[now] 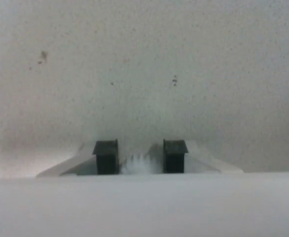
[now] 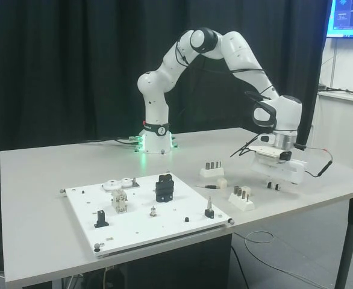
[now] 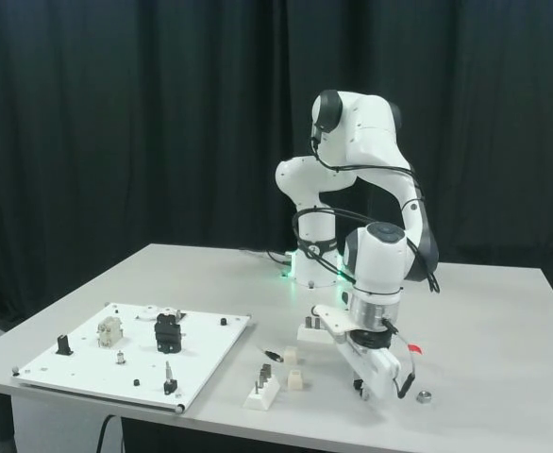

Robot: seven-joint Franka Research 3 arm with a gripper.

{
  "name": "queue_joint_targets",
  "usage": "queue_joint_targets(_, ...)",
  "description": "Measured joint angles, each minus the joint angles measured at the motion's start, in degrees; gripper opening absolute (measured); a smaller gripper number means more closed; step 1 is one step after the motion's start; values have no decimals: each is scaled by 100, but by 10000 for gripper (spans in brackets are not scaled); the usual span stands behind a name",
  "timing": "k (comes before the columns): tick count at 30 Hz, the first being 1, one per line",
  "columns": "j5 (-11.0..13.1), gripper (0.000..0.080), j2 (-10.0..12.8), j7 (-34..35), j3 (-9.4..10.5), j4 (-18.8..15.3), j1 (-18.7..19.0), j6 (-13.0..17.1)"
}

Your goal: Pick small gear.

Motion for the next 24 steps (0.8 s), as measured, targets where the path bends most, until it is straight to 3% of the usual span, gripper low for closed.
queue_joint_targets(14,-124,193,0,0,1,104,-71,-17)
queue_joint_targets(24,-255,191,-27,0,-3,336,-237,-309)
